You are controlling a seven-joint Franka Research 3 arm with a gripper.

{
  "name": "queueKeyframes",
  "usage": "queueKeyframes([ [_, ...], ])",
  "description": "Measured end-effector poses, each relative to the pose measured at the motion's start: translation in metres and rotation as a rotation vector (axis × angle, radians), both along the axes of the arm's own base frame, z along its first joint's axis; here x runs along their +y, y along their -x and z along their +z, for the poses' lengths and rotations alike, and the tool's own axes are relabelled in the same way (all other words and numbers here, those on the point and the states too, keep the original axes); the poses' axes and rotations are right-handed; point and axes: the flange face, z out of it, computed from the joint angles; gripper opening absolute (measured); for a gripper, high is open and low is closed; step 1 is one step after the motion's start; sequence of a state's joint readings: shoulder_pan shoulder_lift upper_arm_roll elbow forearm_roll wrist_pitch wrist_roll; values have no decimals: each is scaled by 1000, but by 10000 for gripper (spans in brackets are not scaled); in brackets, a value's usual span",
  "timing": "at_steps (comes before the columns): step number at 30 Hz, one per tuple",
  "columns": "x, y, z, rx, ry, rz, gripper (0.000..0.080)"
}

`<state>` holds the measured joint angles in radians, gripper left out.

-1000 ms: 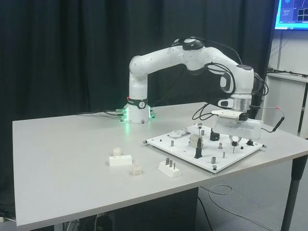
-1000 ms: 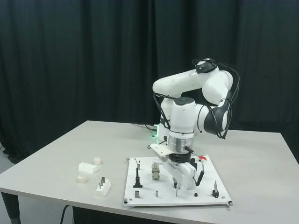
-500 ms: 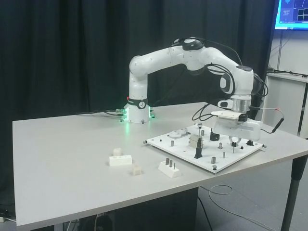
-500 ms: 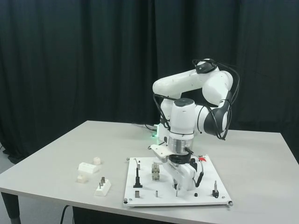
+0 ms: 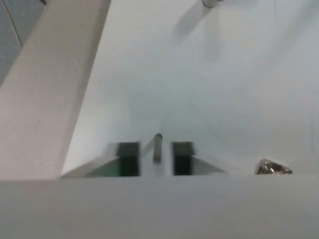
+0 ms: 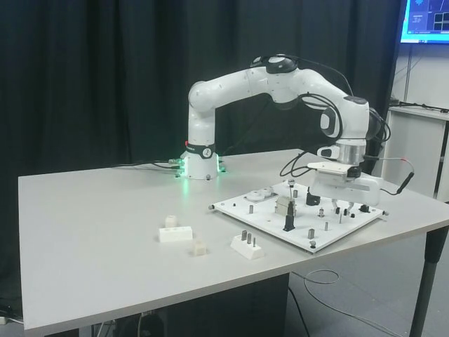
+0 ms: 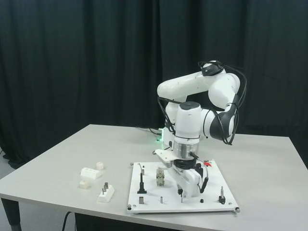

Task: Insert round peg 1.

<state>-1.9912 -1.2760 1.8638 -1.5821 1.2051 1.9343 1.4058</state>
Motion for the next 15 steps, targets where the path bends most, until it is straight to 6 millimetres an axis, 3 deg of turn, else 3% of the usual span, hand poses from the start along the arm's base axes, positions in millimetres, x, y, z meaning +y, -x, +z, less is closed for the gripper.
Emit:
queueKeyframes([
  [3, 0, -1, 1, -7, 2, -13, 15],
  [4, 0, -1, 1, -9, 3, -16, 319],
  [13, -2, -3, 8, -26, 19, -32, 319],
  [14, -2, -3, 10, -28, 21, -34, 771],
  [15, -2, -3, 11, -30, 23, -35, 771],
])
